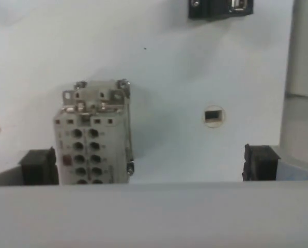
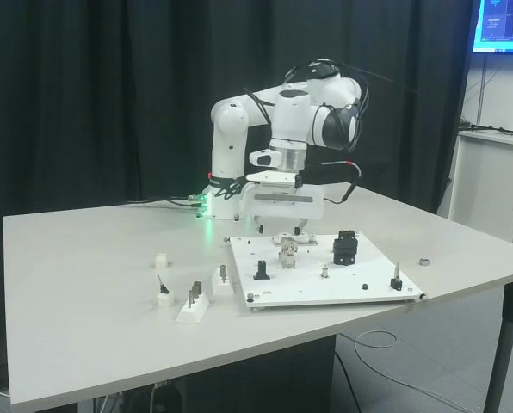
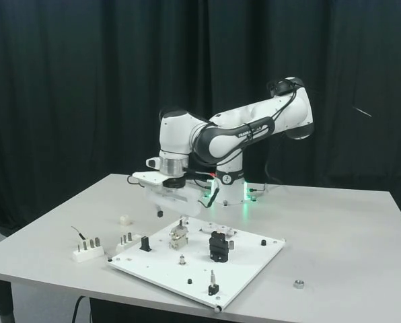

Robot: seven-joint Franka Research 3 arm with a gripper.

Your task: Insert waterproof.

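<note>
The waterproof connector [image 1: 94, 137], a grey-white block with rows of round pin holes and metal clips, stands upright on the white board [image 1: 169, 62]. It also shows in the room views as the connector [image 2: 287, 251] [image 3: 179, 237] near the board's [image 2: 325, 288] [image 3: 187, 276] back part. My gripper [image 1: 149, 164] [image 2: 282, 228] [image 3: 173, 215] hovers a little above it, open wide, with nothing between its black fingertips [image 1: 37, 165]. In the wrist view the connector lies close to one fingertip, not centred between them.
A black block [image 2: 344, 247] [image 3: 219, 246] stands on the board beside the connector, with several small posts and pegs around it. A small recessed socket [image 1: 214, 116] lies in the board. White holders [image 2: 192, 305] [image 3: 86, 250], a white cube [image 2: 160, 259] and a nut [image 2: 424, 261] rest on the grey table.
</note>
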